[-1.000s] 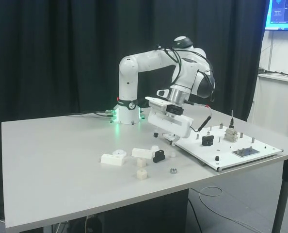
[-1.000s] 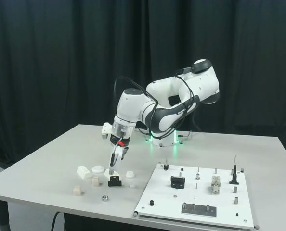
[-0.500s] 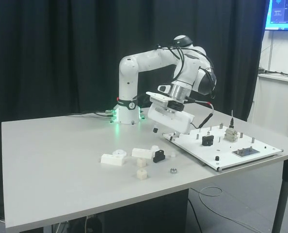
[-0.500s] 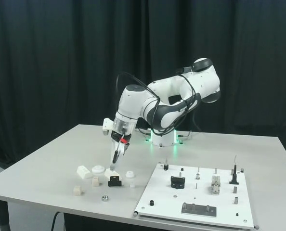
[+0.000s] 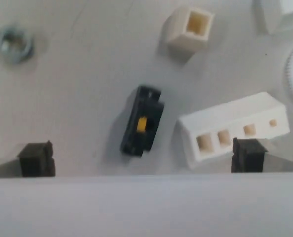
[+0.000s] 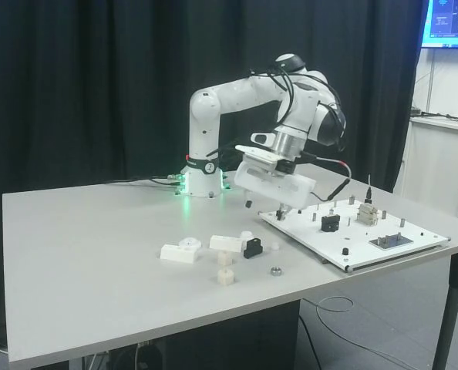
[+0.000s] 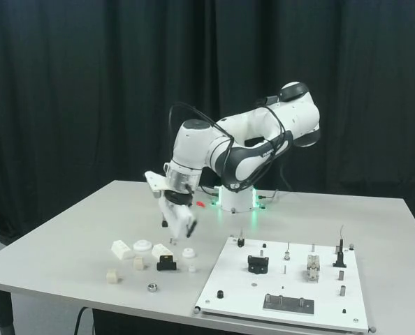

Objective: Remove waterproof.

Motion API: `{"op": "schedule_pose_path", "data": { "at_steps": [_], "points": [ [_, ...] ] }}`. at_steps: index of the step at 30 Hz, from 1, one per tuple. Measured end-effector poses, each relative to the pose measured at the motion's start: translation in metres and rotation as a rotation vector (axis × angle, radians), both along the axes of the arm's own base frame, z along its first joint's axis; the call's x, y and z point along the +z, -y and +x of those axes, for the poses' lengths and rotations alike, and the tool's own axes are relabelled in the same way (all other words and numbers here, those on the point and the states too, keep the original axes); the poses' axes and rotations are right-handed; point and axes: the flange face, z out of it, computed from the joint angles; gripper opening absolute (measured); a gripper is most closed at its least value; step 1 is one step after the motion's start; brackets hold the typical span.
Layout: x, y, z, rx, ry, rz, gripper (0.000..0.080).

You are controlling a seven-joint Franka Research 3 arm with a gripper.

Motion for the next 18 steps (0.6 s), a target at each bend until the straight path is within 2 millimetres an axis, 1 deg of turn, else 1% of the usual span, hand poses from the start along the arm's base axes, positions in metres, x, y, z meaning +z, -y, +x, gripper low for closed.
{"op": "schedule_pose_path", "data": {
  "at_steps": [4, 9, 12, 18],
  "points": [
    [0.002, -0.015, -0.001, 0.08, -0.03, 0.043, 0.08],
    [0.003, -0.042, -0.002, 0.186, -0.055, 0.083, 0.08],
    [0.004, -0.062, -0.003, 0.24, -0.065, 0.102, 0.08],
    [0.003, -0.109, -0.007, 0.331, -0.081, 0.121, 0.08]
  ]
}}
